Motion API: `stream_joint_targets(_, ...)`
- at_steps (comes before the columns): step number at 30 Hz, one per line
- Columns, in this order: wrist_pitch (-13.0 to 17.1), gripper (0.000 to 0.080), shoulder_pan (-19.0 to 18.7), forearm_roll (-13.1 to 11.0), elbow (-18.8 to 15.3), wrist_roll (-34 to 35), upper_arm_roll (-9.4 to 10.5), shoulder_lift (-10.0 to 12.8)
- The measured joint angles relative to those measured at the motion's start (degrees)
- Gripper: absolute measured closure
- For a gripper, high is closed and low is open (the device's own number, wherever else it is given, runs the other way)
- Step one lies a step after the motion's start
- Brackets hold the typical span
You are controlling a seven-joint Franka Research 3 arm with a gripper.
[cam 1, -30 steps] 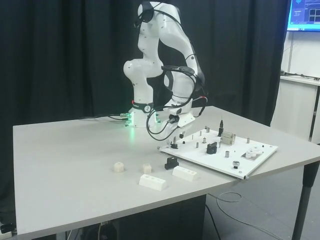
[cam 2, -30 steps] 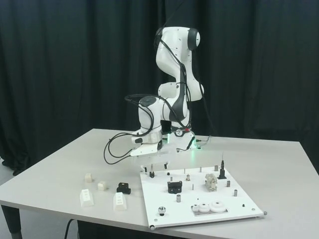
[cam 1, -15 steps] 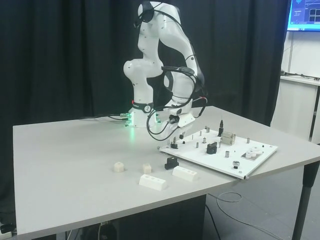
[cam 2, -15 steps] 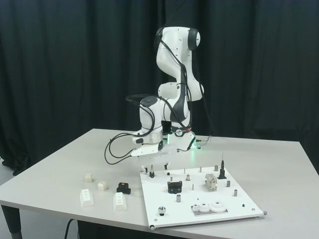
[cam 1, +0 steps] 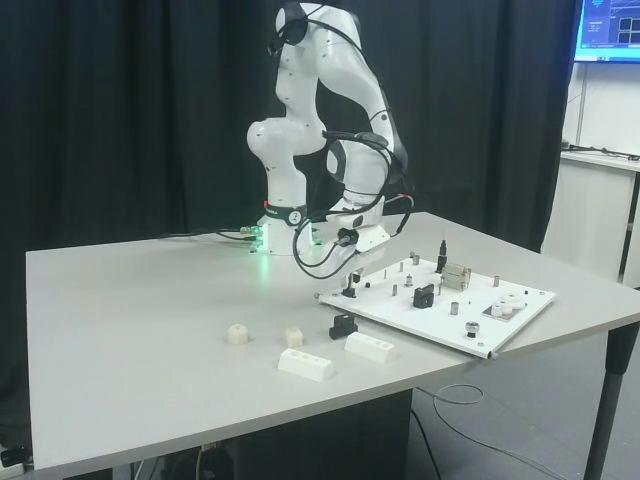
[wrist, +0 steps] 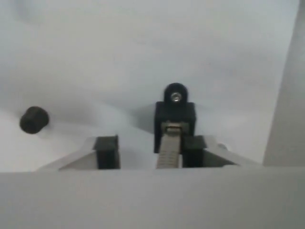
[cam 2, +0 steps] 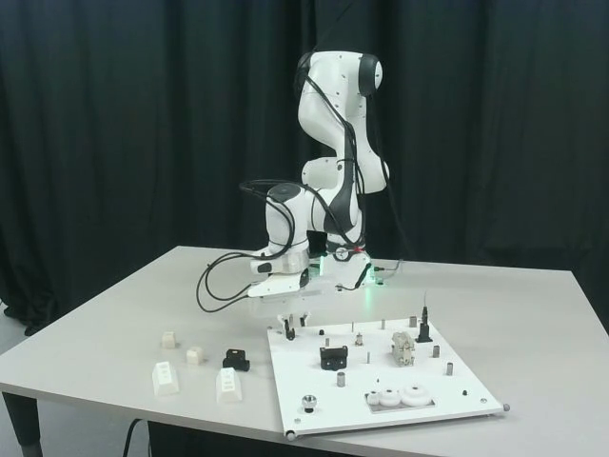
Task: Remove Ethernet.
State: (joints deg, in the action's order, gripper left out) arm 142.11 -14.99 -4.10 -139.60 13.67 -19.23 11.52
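The Ethernet plug (wrist: 169, 149) is a grey strip standing in a black socket block (wrist: 175, 119) with a screw at its far end. My gripper (wrist: 149, 151) is open and straddles it. One black fingertip (wrist: 193, 151) is close beside the plug, and the other (wrist: 106, 151) stands well apart. In the room views the gripper (cam 2: 290, 316) hangs low over that black socket (cam 2: 288, 331) at the near corner of the white board (cam 2: 381, 383). The same gripper (cam 1: 352, 272) and socket (cam 1: 348, 291) show at the board's (cam 1: 440, 312) left end.
Loose white blocks (cam 2: 166, 376) (cam 2: 228, 384) (cam 2: 196, 355) and a black piece (cam 2: 235, 359) lie on the grey table beside the board. The board carries a black block (cam 2: 333, 358), a grey connector (cam 2: 402, 348), white gears (cam 2: 400, 396) and several pegs. A black knob (wrist: 34, 119) sits near the socket.
The hand has shifted a little sideways toward the board's corner and now sits over the black socket. Nothing on the board or table has moved.
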Motion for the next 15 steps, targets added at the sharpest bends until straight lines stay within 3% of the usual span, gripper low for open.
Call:
stream_joint_targets(1, 0.2, 0.0456, 0.0, 0.2, 0.0, 0.0, -0.13, 0.0)
stream_joint_targets(10, 1.2, 0.0456, 0.0, 0.6, 0.1, -0.2, -0.96, 0.0)
stream_joint_targets(11, 1.2, 0.0724, 0.0, 0.6, 0.1, -0.2, -0.96, 0.0)
stream_joint_targets(15, 1.2, 0.0724, 0.0, 0.6, 0.1, -0.2, -0.96, 0.0)
